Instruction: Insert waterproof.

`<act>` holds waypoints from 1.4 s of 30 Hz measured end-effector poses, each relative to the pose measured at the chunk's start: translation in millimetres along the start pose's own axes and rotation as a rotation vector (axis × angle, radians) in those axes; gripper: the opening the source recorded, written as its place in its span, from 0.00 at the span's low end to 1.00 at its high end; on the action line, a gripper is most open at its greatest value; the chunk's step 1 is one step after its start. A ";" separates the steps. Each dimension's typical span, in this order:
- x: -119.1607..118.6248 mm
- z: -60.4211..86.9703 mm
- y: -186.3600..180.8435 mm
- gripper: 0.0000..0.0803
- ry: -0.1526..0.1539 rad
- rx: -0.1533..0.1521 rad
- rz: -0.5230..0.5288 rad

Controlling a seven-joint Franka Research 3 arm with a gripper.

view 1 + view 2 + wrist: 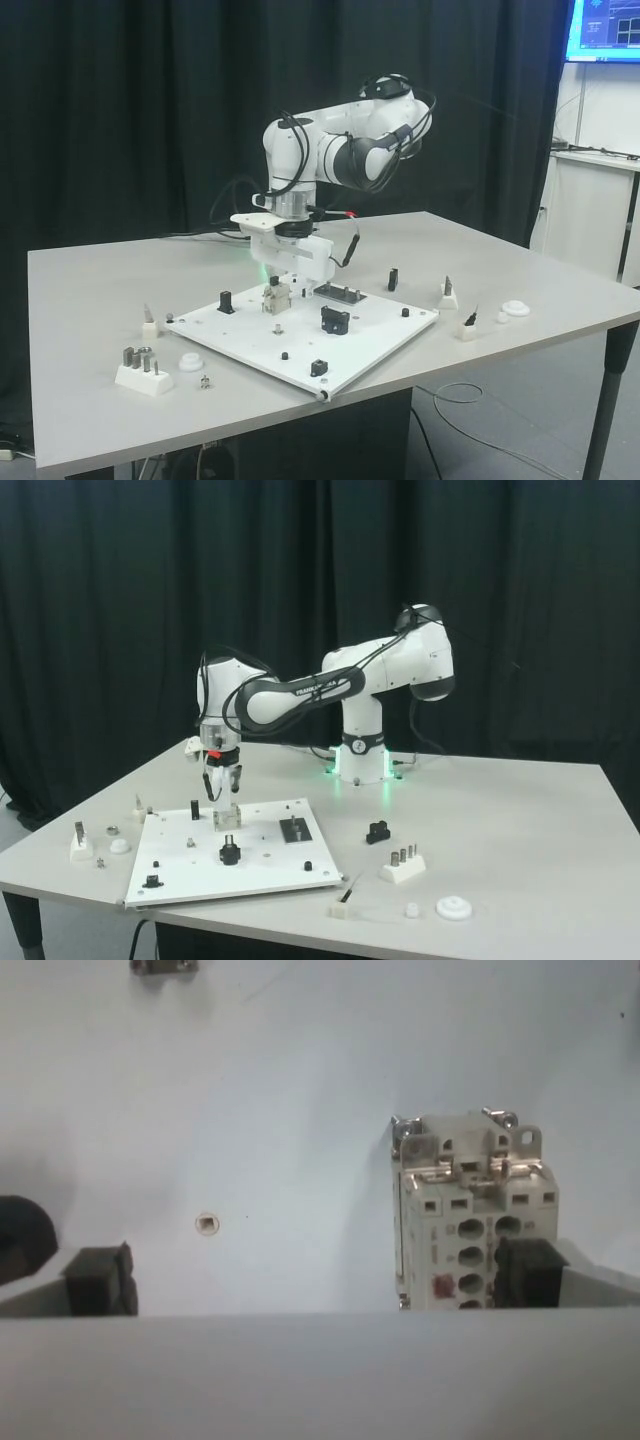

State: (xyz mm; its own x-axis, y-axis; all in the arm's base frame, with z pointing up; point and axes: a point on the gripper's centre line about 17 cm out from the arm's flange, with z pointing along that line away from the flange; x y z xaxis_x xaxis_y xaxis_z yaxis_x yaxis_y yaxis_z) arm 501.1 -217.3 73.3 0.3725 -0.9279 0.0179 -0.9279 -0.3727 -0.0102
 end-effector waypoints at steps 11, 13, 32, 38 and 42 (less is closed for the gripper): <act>1.0 0.1 0.0 1.00 0.004 -0.001 0.000; 1.1 -0.5 -0.3 1.00 0.005 0.000 -0.001; -8.2 -58.8 -5.3 1.00 0.008 0.002 -0.034; -9.4 -64.0 -5.6 1.00 0.011 0.000 -0.038; -9.1 -63.9 -4.5 1.00 0.011 -0.001 -0.036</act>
State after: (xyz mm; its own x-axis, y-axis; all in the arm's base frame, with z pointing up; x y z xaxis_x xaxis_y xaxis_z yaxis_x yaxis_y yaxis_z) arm 500.8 -206.4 137.0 0.4054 -0.9137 0.0287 -0.9139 -0.4058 -0.0081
